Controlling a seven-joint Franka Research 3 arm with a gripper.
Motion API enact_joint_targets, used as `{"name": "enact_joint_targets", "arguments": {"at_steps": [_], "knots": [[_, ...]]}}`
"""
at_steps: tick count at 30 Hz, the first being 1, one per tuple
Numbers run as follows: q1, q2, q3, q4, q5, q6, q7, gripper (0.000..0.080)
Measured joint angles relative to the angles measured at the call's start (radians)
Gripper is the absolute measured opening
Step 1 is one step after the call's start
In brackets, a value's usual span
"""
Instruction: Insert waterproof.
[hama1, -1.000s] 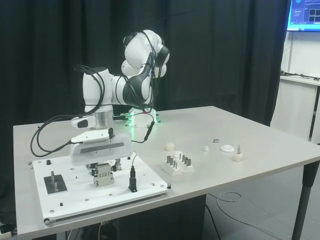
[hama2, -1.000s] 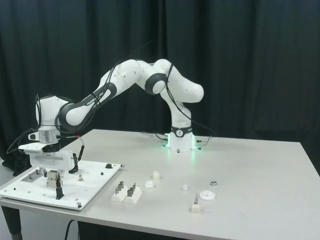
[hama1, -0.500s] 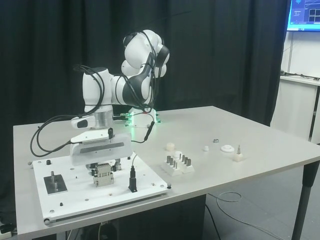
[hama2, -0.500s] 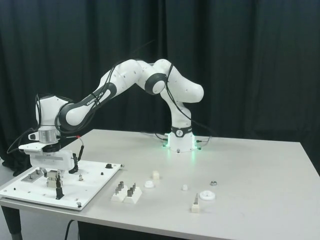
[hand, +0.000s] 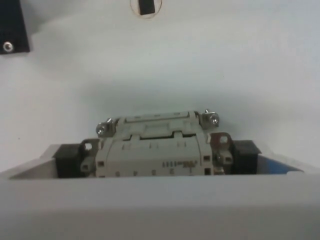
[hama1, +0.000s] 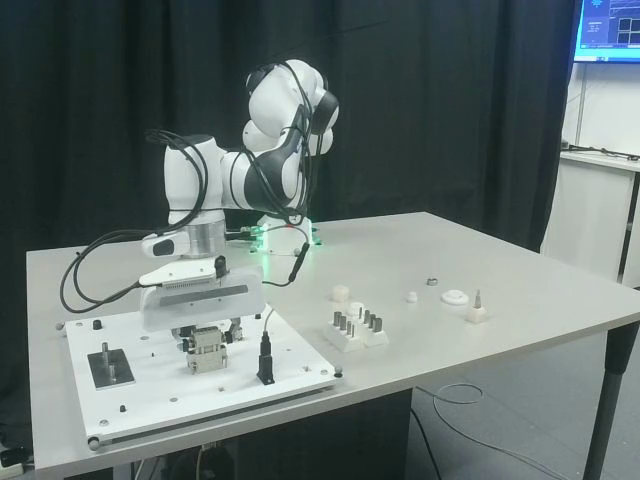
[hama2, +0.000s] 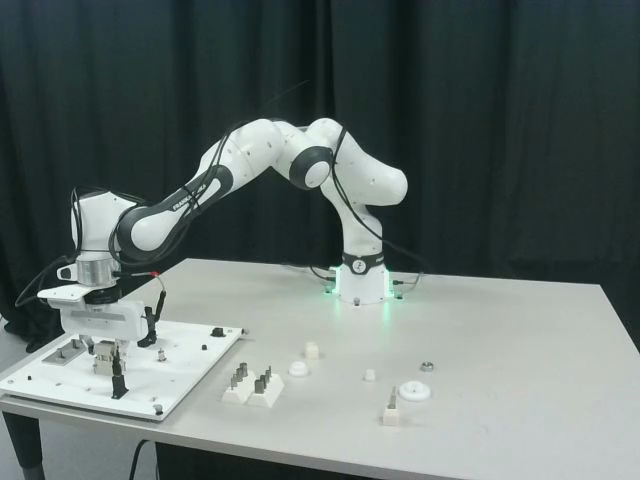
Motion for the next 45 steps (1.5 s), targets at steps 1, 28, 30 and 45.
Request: {"name": "enact_joint_targets", "arguments": {"at_steps": [1,28,30,45], "knots": [[0.0,0.0,0.0,0.0,0.0,0.0,0.002,0.0623],[-0.002,0.016,-0.007,0.027,-0.013,-0.032,0.005,0.0623],[-0.002,0.018,-0.007,0.033,-0.019,-0.036,0.0,0.0623],[-0.002,0.052,-0.01,0.104,-0.089,-0.093,0.003,0.0623]]}}
